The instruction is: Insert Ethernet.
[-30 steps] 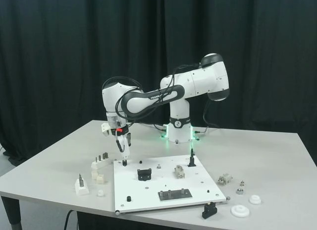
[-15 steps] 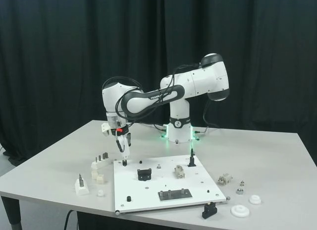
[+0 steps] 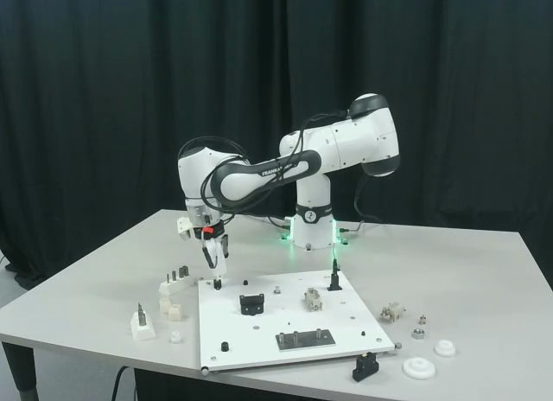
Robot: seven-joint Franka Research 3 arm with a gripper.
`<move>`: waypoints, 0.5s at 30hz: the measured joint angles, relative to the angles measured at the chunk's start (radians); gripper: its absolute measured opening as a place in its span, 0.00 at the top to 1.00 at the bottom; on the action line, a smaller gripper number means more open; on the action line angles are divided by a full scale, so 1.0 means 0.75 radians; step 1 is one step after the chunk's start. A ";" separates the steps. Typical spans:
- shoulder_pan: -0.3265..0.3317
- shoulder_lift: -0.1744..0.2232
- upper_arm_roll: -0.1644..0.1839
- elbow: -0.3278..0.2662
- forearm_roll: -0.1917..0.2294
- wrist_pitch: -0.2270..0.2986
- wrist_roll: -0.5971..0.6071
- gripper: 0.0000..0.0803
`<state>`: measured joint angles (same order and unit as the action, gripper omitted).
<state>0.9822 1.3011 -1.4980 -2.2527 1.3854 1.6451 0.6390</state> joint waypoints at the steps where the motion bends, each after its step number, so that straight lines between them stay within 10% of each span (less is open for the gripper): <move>1: 0.000 0.000 -0.001 0.000 0.000 -0.002 0.000 0.88; 15: 0.005 0.003 0.001 -0.004 -0.014 -0.004 -0.039 0.88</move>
<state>0.9860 1.3032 -1.4971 -2.2554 1.3753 1.6420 0.6100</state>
